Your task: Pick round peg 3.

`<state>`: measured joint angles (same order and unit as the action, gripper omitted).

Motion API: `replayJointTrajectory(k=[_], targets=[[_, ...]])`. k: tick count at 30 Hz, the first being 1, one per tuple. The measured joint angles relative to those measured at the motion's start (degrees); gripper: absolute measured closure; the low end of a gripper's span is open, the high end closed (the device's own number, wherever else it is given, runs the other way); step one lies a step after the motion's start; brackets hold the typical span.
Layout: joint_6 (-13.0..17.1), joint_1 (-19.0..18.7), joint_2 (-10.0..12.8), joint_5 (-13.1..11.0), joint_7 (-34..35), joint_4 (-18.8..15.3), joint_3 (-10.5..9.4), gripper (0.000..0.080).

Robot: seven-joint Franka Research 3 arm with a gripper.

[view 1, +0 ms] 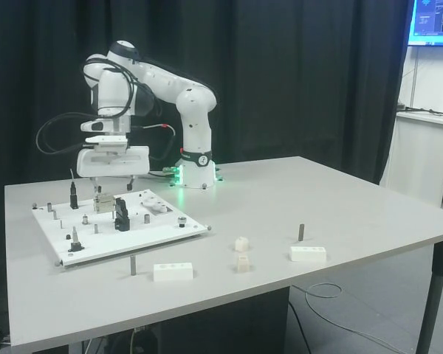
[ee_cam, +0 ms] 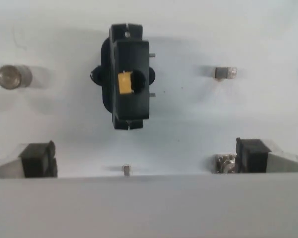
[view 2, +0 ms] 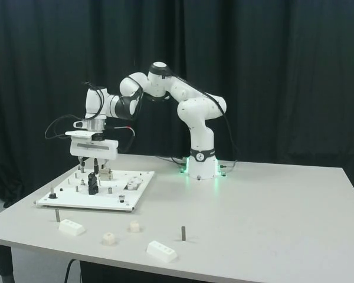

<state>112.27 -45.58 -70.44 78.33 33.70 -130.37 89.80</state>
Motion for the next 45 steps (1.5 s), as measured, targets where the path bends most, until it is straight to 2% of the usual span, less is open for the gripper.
replayJointTrajectory(k=[13, 45], targets=[[-1.1, -1.3, 0.0, 0.0, 0.8, 1.0, -1.17, 0.0003], [-2.5, -3.9, 0.0, -0.4, 1.4, 3.3, -1.88, 0.0003]])
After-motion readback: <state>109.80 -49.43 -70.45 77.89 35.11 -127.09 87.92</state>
